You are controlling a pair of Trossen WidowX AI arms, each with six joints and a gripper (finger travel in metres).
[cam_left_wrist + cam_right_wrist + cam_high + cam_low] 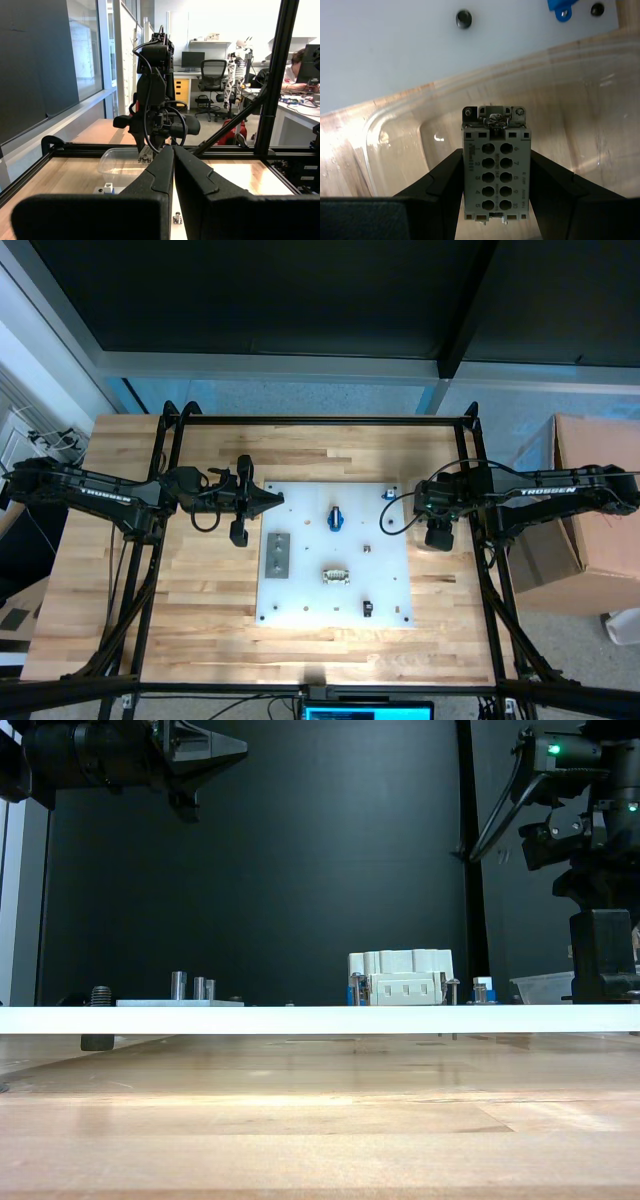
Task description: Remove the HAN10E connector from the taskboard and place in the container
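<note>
Jaws of the right gripper [439,536], right of centre in the high view, clamp the connector [496,170] above the container [385,150]. Recommended: lower it well within the walls before release. Over the board's [300,610] upper-left edge, the left gripper [272,497] hovers, jaws pressed together, empty.

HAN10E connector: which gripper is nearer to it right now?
Right. The right gripper holds the HAN10E connector between its fingers, above the clear container. The left gripper hovers over the taskboard's far left corner, fingers shut and empty.
</note>
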